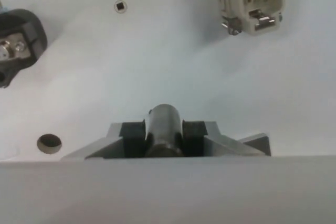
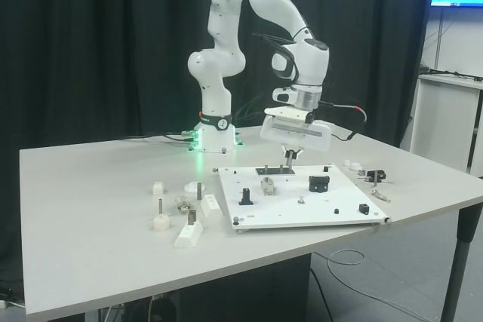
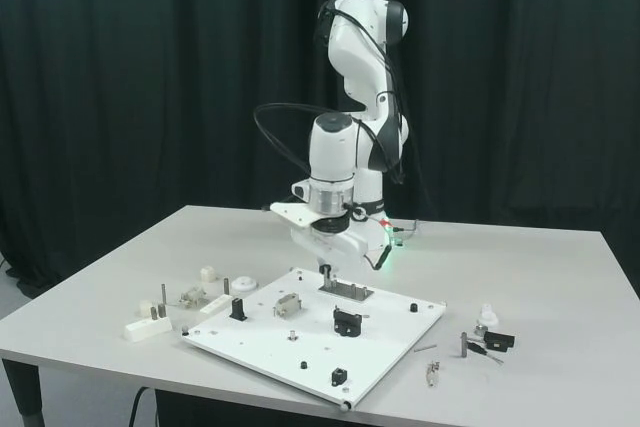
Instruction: Place round peg 4.
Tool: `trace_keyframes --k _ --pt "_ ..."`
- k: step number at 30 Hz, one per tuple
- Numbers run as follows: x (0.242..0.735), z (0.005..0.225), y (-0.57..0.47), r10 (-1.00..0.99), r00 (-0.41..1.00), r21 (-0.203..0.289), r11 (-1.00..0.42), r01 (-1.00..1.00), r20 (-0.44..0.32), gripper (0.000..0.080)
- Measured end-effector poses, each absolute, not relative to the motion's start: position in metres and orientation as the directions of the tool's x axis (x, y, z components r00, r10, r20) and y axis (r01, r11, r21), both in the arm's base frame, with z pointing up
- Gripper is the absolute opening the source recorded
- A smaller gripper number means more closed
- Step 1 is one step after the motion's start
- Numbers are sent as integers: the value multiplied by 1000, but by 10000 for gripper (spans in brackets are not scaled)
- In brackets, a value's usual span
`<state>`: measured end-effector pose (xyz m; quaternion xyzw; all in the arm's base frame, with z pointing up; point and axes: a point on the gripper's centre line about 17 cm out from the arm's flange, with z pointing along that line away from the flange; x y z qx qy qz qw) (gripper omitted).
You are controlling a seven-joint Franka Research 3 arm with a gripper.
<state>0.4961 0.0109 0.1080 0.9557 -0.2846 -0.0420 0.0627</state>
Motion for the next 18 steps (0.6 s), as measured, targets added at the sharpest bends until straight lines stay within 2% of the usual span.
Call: trace_keyframes --k 6,18 --pt "494 115 9 -557 829 159 -824 -544 -48 145" --pt "495 123 8 -566 823 159 -817 -554 -43 145"
